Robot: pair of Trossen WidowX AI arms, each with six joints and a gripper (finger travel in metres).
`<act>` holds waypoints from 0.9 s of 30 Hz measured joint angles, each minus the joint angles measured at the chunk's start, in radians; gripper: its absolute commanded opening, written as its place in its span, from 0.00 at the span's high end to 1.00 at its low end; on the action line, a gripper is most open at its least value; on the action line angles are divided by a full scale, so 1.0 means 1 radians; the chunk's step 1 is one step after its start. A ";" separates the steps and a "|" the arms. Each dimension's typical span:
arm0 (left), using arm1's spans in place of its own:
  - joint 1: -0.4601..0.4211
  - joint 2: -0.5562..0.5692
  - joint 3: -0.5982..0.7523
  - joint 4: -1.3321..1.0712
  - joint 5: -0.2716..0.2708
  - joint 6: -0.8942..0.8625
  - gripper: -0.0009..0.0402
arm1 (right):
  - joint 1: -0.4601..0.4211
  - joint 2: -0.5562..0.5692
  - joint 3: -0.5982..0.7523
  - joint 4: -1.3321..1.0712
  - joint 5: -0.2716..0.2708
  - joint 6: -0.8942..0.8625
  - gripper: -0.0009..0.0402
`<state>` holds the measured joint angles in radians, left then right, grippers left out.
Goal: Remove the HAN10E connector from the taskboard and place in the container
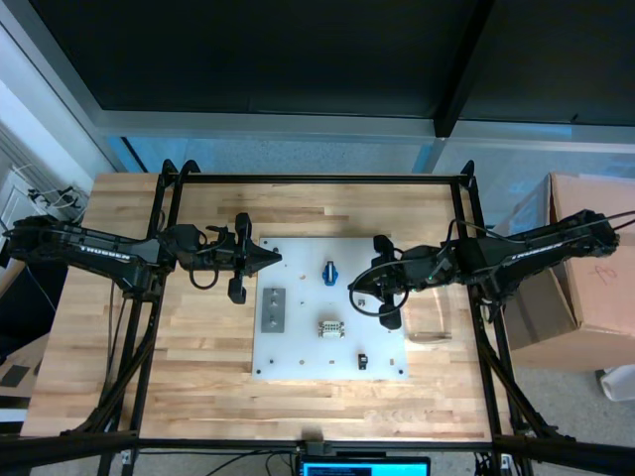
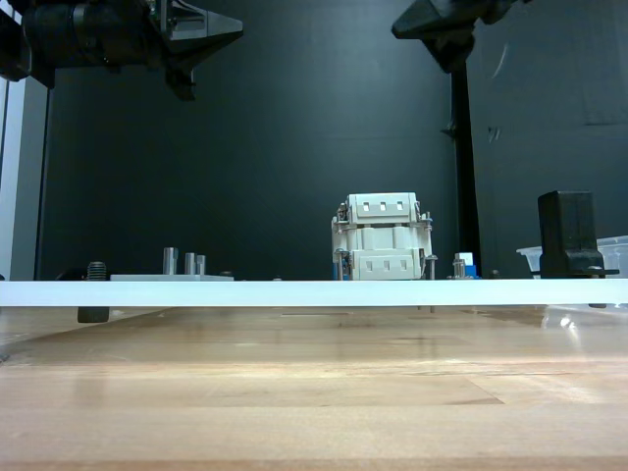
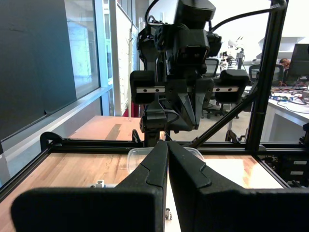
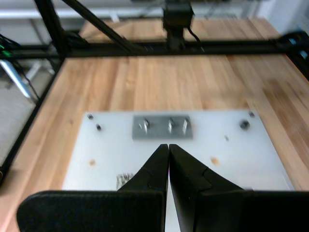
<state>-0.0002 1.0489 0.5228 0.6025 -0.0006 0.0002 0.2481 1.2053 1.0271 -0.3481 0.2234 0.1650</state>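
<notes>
Left end effector, right end effector, tips together over white board; boxy HAN10E connector seated

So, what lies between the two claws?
High view: a blue part on the board, below the gap. Both shut, left claw and right claw hover over its far half; the connector stands upright nearer.

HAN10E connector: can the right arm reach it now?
Probably yes: the HAN10E connector sits upright on the taskboard with nothing over it; right gripper, shut, hovers nearby above the board, left gripper, shut, at its left edge.
</notes>
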 measured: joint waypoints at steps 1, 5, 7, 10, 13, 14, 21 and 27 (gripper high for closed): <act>0.000 0.000 0.000 0.000 0.000 0.000 0.98 | 0.013 0.009 0.025 -0.043 0.016 0.016 0.98; 0.000 0.000 0.000 0.000 0.000 0.000 0.98 | 0.039 0.074 0.140 -0.227 0.023 0.069 0.98; 0.000 0.000 0.000 0.000 0.000 0.000 0.98 | 0.047 0.119 0.208 -0.320 0.023 0.083 0.98; 0.000 0.000 0.000 0.000 0.000 0.000 0.98 | 0.056 0.195 0.320 -0.448 0.020 0.089 0.98; 0.000 0.000 0.000 0.000 0.000 0.000 0.98 | 0.059 0.272 0.435 -0.582 0.015 0.089 0.98; 0.000 0.000 0.000 0.000 0.000 0.000 0.98 | 0.060 0.298 0.474 -0.623 0.015 0.089 0.98; 0.000 0.000 0.000 0.000 0.000 0.000 0.98 | 0.060 0.448 0.693 -0.831 -0.035 0.079 0.98; 0.000 0.000 0.000 0.000 0.000 0.000 0.98 | 0.058 0.543 0.805 -0.914 -0.088 0.066 0.93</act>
<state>-0.0002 1.0489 0.5224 0.6022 -0.0002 -0.0002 0.3061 1.7485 1.8324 -1.2625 0.1352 0.2306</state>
